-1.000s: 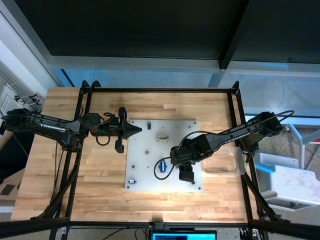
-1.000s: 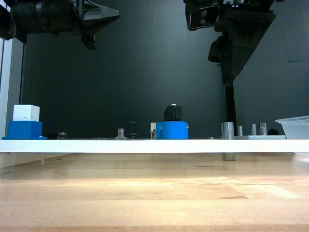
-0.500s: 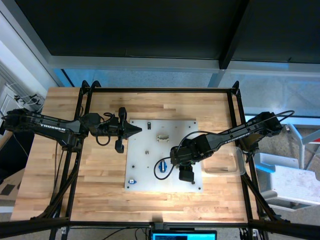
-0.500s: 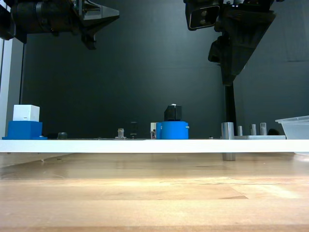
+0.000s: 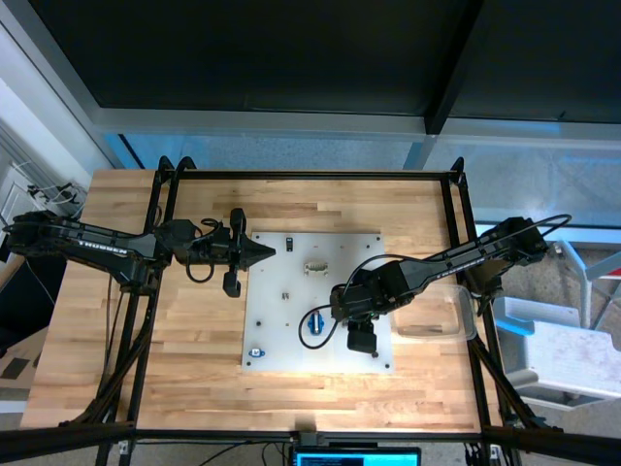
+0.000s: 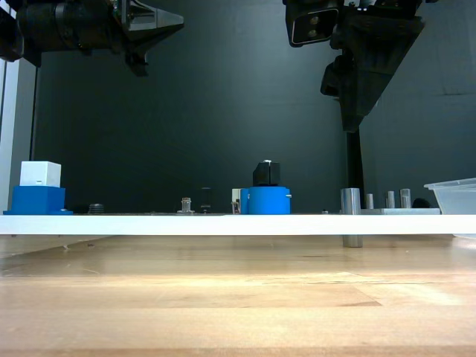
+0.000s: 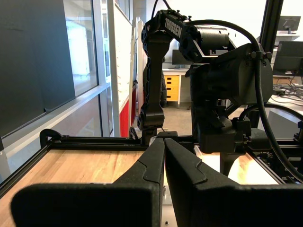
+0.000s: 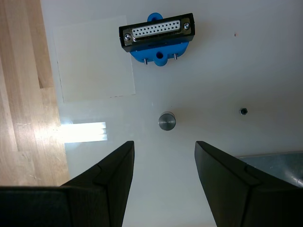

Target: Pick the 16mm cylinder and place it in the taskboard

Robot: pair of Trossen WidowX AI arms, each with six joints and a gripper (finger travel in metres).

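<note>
The 16mm cylinder (image 8: 166, 121) stands upright in a hole of the white taskboard (image 8: 213, 56), just below a blue mount with a pin connector (image 8: 156, 38). In the low view the cylinder (image 6: 350, 201) pokes through the taskboard (image 6: 149, 224). My right gripper (image 8: 163, 144) is open, straight above the peg and well clear of it (image 6: 348, 125). In the high view my right gripper (image 5: 344, 303) covers the peg. My left gripper (image 5: 269, 250) hangs high over the board's left edge, shut on nothing (image 7: 164, 144).
A clear plastic tray (image 5: 437, 316) lies right of the taskboard (image 5: 291, 330). Three more metal pegs (image 6: 389, 198) stand on a grey block behind the cylinder. A blue holder with a white cube (image 6: 37, 190) sits at the board's near left corner. The black frame rails (image 5: 456, 223) run around the table.
</note>
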